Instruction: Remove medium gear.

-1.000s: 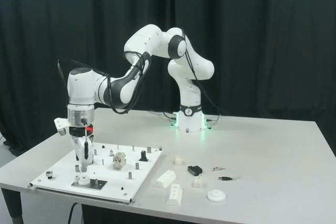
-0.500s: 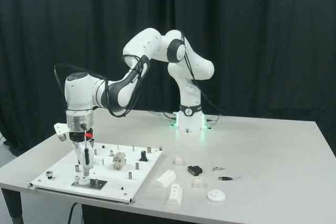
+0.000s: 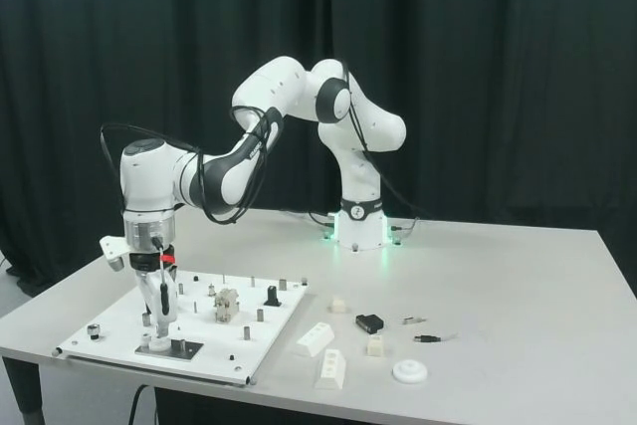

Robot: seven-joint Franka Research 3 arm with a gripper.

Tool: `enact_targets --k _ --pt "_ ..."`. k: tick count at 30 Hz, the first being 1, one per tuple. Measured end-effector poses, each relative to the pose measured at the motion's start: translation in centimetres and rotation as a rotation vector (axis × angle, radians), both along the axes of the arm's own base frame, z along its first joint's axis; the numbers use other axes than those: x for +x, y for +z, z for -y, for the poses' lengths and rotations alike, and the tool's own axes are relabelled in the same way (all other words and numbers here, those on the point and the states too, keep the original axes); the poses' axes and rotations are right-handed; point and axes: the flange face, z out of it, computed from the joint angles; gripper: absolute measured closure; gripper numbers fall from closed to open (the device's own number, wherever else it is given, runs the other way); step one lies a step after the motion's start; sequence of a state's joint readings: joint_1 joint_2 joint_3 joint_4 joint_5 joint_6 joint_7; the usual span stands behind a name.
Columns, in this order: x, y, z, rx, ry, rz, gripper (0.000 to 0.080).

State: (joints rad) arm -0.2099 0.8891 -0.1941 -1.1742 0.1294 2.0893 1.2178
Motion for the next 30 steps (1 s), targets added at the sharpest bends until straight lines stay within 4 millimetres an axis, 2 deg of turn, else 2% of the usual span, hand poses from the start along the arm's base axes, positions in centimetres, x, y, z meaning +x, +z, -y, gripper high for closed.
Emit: enact_targets --k 30 --pt "1.0 -2.1 0.4 -0.017 0.037 -0.005 0.0003"
